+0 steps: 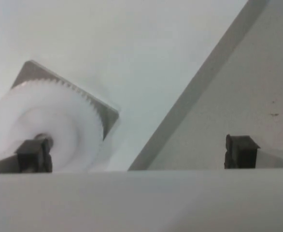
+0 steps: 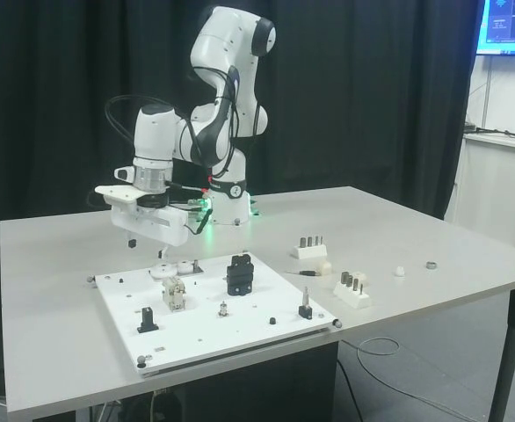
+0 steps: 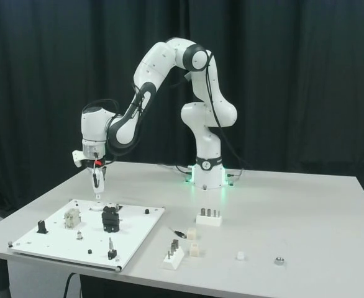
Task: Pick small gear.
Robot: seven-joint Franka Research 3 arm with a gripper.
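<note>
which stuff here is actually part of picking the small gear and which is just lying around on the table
For the job:
- white gear on its grey plate, at the far edge of the white board
- pincer, open, above the gear

Lying about:
- black block on the board
- two white pin holders on the grey table
- small ring near the table edge

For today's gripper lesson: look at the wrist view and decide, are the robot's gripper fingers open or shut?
Open. The gripper shows two black fingertips set far apart, one in front of the white gear, nothing clamped between them.
</note>
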